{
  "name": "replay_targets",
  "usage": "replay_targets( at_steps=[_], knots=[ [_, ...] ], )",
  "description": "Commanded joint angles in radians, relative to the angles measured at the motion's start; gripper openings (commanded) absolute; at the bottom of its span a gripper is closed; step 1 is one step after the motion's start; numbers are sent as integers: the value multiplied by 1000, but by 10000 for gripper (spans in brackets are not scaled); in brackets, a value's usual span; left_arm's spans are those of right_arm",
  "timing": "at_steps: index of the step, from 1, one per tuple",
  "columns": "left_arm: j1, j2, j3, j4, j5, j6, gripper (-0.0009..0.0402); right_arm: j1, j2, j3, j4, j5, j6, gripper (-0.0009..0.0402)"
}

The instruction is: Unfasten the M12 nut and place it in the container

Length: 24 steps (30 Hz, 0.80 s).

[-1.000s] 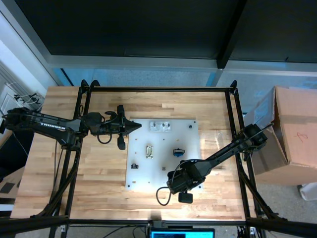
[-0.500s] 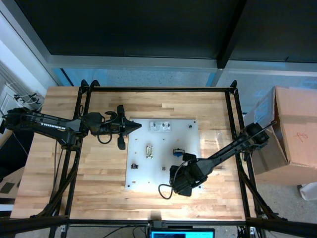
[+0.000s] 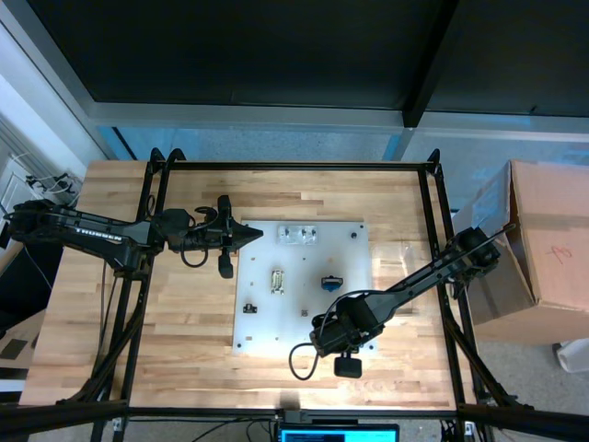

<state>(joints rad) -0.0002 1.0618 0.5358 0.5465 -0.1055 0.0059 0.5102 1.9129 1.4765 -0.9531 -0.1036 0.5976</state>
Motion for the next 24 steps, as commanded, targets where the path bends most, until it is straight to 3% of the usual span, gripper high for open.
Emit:
replay_targets(
  at_steps=[1,7,13,14,16,19,24],
  knots=[
    [0,0,0,1,0,0,0,-2,17,-21,40,-2,-31,0],
    [0,0,0,1,0,0,0,-4,42,-43,96,2,-43,0],
    [0,0,0,1,0,0,0,-5,39,-45,85,42,-45,0],
    [0,0,0,1,0,0,0,-6,39,-44,68,74,-38,0],
    [0,0,0,0,0,0,0,-6,32,-37,-10,219,28,0],
    [0,0,0,2,0,0,0,-6,20,-22,-98,328,60,0],
    [0,0,0,0,0,0,0,-6,11,-14,-105,316,104,0]
  ],
)
